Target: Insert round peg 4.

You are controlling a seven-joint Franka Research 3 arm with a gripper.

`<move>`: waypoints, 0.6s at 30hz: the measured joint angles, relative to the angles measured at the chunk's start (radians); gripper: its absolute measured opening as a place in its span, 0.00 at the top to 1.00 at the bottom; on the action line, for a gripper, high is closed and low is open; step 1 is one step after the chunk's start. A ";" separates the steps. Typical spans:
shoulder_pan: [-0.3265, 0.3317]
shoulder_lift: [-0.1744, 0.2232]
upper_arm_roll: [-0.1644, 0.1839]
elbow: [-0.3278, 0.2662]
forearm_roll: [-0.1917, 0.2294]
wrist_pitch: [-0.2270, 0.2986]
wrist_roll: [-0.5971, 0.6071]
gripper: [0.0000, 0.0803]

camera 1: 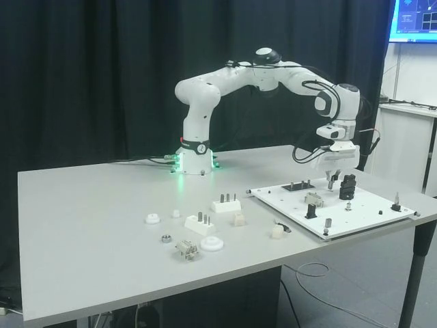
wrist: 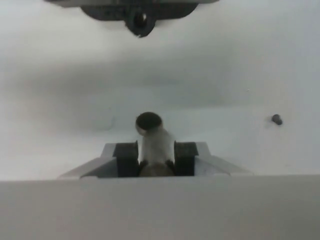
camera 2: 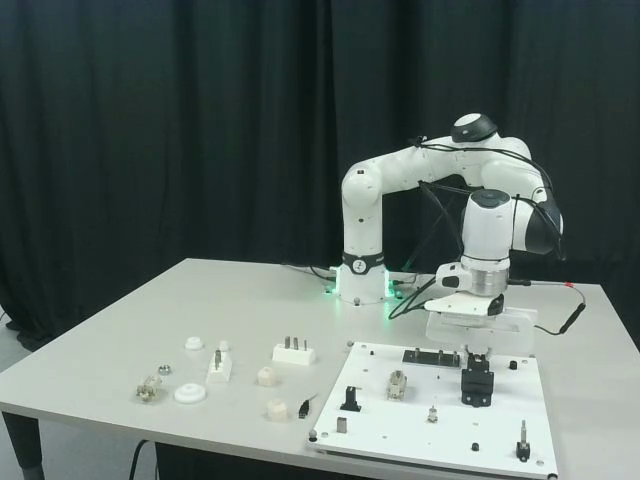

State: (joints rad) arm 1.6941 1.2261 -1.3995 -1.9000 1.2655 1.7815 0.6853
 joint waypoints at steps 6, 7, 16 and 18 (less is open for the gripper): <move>0.007 0.000 0.011 0.000 0.003 0.004 0.000 0.81; 0.009 0.000 0.013 0.000 0.003 0.007 0.000 0.81; 0.019 0.000 0.017 -0.001 0.001 0.037 0.001 0.81; 0.020 0.000 0.018 -0.001 -0.002 0.044 0.002 0.81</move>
State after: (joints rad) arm 1.7141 1.2259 -1.3817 -1.9011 1.2636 1.8257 0.6874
